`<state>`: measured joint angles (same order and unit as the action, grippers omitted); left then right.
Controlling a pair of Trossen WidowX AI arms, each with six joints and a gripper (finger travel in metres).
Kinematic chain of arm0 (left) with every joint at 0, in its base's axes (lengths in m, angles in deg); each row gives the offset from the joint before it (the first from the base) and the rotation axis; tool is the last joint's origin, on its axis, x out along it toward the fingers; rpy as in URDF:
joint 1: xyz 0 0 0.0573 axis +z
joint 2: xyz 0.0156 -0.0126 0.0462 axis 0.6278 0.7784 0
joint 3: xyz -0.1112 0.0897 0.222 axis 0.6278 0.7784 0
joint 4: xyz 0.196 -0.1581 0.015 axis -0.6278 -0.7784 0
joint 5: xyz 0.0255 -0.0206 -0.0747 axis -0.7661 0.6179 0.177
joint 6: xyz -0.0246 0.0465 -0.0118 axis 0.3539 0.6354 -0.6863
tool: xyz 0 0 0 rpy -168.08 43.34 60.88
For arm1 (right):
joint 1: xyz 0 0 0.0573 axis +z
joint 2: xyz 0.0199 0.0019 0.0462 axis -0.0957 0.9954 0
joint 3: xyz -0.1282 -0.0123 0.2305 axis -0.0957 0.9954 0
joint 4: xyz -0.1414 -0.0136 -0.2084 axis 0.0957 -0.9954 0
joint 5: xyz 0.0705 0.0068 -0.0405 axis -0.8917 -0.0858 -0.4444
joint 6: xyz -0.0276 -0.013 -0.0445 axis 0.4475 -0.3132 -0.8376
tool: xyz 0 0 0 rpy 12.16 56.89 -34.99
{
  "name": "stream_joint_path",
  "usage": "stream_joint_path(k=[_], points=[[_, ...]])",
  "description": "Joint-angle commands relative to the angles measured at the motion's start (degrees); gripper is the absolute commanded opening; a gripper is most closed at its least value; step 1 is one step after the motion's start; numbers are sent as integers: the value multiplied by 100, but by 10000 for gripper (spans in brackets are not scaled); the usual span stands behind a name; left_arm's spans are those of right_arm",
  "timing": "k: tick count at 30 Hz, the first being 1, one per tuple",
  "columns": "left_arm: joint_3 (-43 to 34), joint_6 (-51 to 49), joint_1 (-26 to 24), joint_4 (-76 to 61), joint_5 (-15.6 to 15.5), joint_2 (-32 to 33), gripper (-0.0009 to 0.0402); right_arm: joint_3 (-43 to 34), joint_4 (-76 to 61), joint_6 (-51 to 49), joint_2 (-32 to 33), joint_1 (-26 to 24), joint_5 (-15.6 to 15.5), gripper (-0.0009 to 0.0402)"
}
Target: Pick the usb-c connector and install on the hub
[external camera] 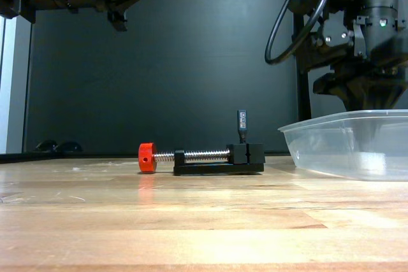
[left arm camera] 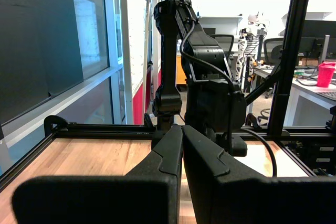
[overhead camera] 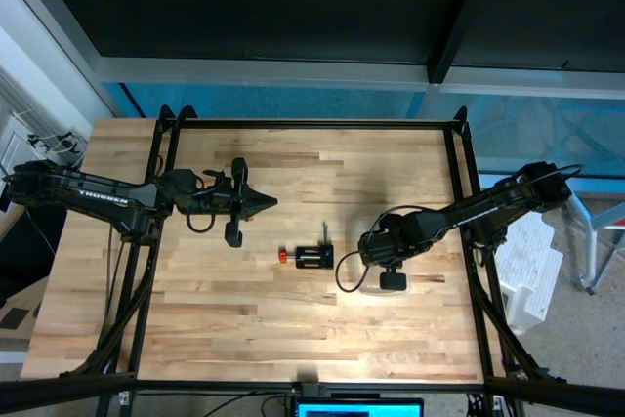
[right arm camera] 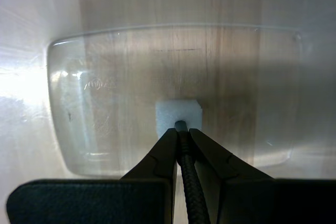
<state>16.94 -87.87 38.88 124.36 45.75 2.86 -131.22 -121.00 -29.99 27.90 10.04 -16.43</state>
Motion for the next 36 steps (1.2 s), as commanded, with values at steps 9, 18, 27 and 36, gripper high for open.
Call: stream_joint_path(k=[9,18,27,36], points=[[0,2,0,0,2,0,0,-822,-1038,2,-424,-7,15,0],[0,2,2,0,2,0,0,-1598,-1403,457,-407,-17,216,0],[0,2,0,0,0,0,0,-1628,-1272,496,-407,-24,214,0],[0,2,2,0,2,0,0,-1635,-1163,538,-404,-46,214,0]])
